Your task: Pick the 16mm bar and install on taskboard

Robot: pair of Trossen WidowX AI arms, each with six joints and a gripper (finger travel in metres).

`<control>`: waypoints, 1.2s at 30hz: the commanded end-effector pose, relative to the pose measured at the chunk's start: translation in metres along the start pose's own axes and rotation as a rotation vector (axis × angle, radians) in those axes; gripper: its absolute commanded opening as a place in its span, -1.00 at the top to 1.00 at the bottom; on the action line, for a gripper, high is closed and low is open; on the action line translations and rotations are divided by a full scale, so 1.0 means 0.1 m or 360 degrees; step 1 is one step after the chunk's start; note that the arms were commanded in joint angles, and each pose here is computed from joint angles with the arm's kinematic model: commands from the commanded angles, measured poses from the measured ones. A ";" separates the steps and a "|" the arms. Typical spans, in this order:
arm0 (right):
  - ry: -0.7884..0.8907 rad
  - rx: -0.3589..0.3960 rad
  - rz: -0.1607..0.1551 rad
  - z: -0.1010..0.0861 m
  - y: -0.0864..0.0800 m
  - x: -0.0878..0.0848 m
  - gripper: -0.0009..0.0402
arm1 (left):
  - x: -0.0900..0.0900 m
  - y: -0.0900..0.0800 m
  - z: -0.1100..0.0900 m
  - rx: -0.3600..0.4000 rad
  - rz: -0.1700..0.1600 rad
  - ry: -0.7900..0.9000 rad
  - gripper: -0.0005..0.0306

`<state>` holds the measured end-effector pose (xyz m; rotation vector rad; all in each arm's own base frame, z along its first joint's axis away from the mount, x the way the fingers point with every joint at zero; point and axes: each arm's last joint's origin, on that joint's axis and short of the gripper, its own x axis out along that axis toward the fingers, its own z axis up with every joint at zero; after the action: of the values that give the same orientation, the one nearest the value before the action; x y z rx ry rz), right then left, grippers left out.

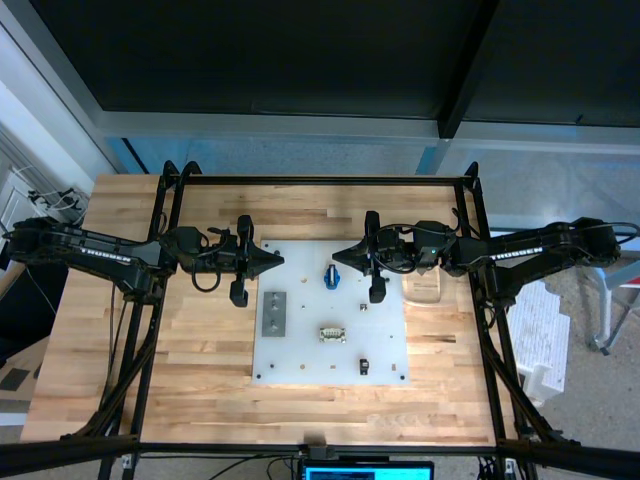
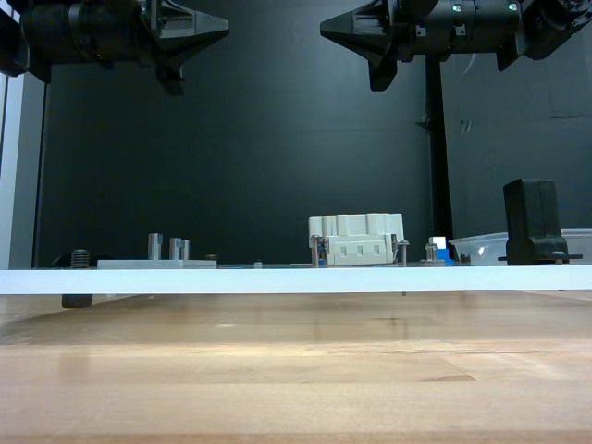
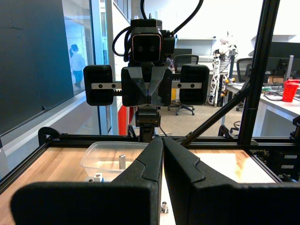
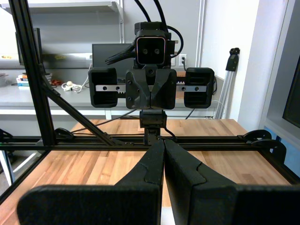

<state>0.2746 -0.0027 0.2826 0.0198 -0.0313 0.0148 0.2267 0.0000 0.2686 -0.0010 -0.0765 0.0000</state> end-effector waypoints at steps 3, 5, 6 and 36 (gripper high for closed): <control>0.0065 -0.0007 -0.0001 0.02 0.00 -0.02 0.96 | 0.00 0.00 0.00 0.0000 0.0001 0.0000 0.97; 0.0160 -0.0048 -0.0002 0.06 0.00 -0.03 0.96 | 0.00 0.00 0.00 0.0000 0.0000 -0.0001 0.96; 0.0211 -0.0069 -0.0001 0.08 0.00 -0.03 0.96 | 0.00 0.00 0.00 0.0000 0.0001 0.0000 0.96; 0.1546 -0.0489 0.0283 0.63 -0.01 -0.47 0.96 | 0.00 0.00 0.00 0.0000 0.0001 0.0000 0.97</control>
<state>0.2294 -0.0050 0.3423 -0.2915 0.9033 0.1859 0.2267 0.0000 0.2685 -0.0010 -0.0757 0.0000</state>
